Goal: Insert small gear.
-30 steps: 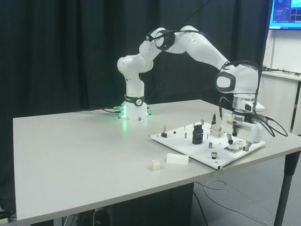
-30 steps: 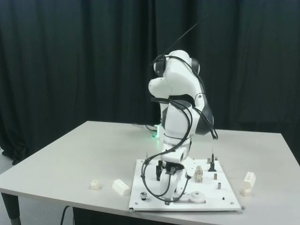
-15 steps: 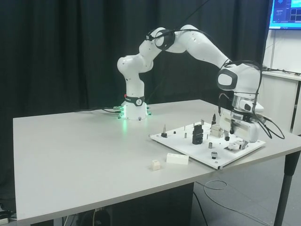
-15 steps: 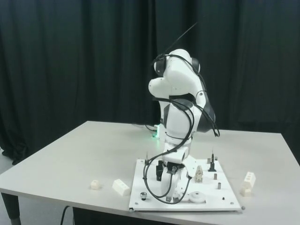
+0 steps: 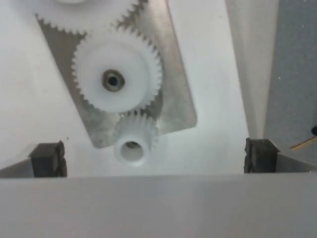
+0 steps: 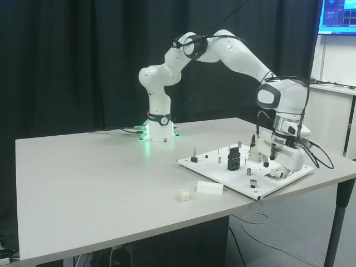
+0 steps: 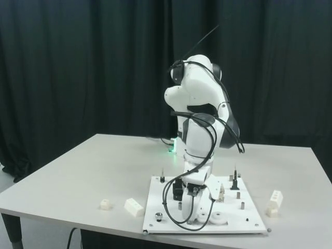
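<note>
In the wrist view the gripper (image 5: 153, 157) has its two black fingertips (image 5: 48, 158) spread wide and holds nothing. Between them the small gear (image 5: 133, 140) sits at the edge of the grey plate (image 5: 171, 96), apparently on its peg, teeth meeting the larger gear (image 5: 117, 74) so the two can turn together.
</note>
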`<state>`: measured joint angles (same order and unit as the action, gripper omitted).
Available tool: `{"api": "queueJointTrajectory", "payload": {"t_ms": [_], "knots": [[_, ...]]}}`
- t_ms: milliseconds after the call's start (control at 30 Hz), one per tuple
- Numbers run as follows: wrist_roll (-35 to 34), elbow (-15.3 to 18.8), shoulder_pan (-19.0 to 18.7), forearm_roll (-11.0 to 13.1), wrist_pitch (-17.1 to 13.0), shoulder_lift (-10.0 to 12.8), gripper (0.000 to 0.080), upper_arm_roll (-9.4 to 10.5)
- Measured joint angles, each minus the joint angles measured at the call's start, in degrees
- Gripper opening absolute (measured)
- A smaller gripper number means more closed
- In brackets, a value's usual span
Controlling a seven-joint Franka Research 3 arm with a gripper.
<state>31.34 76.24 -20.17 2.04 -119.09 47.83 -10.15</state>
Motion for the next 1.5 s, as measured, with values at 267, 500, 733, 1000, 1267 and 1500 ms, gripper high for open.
{"api": "queueJointTrajectory", "payload": {"t_ms": [267,500,733,1000,1267,1500], "knots": [[0.08,0.71,-0.09,0.01,-0.01,-0.14,0.0800,0.25],[0.19,2.06,-0.13,0.01,-0.01,-0.88,0.0800,0.73],[1.64,4.18,-0.34,0.00,-0.01,-2.28,0.0800,0.76],[1.91,8.29,-0.35,0.00,-1.41,-5.05,0.0800,0.75],[1.91,11.83,-0.36,0.09,-6.68,-6.27,0.0800,0.95],[1.84,14.05,-0.36,0.23,-11.38,-6.34,0.0800,1.55]]}}
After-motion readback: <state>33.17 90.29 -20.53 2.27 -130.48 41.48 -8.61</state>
